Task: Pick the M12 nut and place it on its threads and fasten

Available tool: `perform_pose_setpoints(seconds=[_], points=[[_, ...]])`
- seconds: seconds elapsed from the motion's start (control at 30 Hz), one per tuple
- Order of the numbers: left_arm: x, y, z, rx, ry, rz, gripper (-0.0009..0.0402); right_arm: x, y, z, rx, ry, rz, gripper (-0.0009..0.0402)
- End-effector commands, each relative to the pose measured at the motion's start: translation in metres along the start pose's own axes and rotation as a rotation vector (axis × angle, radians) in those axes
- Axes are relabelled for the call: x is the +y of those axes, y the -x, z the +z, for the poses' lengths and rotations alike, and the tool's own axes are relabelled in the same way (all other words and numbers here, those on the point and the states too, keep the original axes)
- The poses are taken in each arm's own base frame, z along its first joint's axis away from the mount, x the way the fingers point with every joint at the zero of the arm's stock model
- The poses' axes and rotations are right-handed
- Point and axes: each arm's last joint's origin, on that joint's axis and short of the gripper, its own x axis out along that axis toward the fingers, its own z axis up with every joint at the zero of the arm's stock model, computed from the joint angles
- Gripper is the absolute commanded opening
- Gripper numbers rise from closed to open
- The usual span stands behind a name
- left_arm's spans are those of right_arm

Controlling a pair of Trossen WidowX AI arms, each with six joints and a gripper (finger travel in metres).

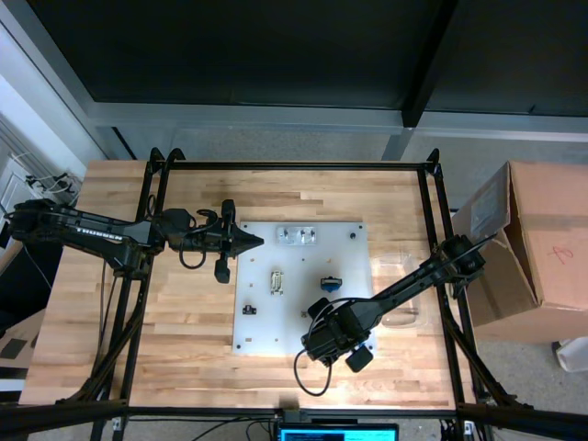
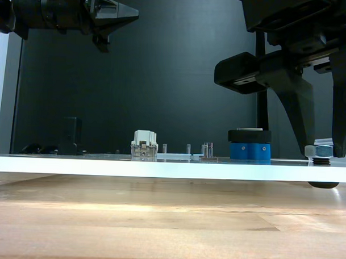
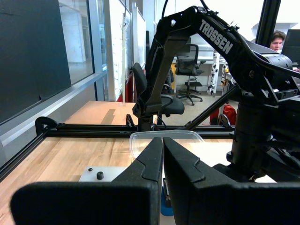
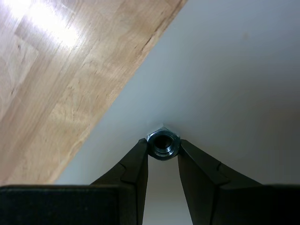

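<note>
The M12 nut (image 4: 163, 144) was held in the right gripper (image 2: 323, 153), whose fingers were closed on two opposite sides of it and parted only by the nut's width. The nut was seen at the near right edge of the white board (image 1: 266, 335), directly over the black ribbed stud (image 2: 321, 161). In the low view its underside was set against the top of the stud, with the ribs bare beneath it. Whether the first thread had caught could not be told. The nut's bore was pointed up along the gripper and down toward the board, so its axis was upright and appeared to be in line with the stud's own upright axis; no tilt could be made out. The coming move was judged to turn on that alignment: a turn about the upright axis would be needed to run the nut down, and any lean could be expected to cross the thread. The left gripper (image 1: 254, 242) was held high over the board's far left corner, well apart from the nut, its fingers pressed together on nothing; the right arm was by far the nearer
</note>
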Motion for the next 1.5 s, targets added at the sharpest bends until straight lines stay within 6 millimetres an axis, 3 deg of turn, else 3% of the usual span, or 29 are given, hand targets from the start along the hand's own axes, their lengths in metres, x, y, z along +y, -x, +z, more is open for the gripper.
perform_pose_setpoints(seconds=[0.03, 0.53, 1.1, 1.5], points=[[0.0001, -0.0001, 0.0, 0.0, 0.0, 0.0, 0.0, 0.0, -0.0007, -0.0001, 0.003, -0.072, 0.0, 0.0004], [0.0001, -0.0001, 0.0, 0.0, 0.0, 0.0, 0.0, 0.0, -0.0007, -0.0002, 0.003, -0.58, -0.001, 0.0004], [0.0001, -0.0001, 0.0, 0.0, 0.0, 0.0, 0.0, 0.0, -0.0007, -0.0001, 0.003, -1.357, -0.002, 0.0004], [0.0001, -0.0001, 0.0, 0.0, 0.0, 0.0, 0.0, 0.0001, -0.0007, -0.0005, 0.005, -1.595, -0.005, 0.0004]])
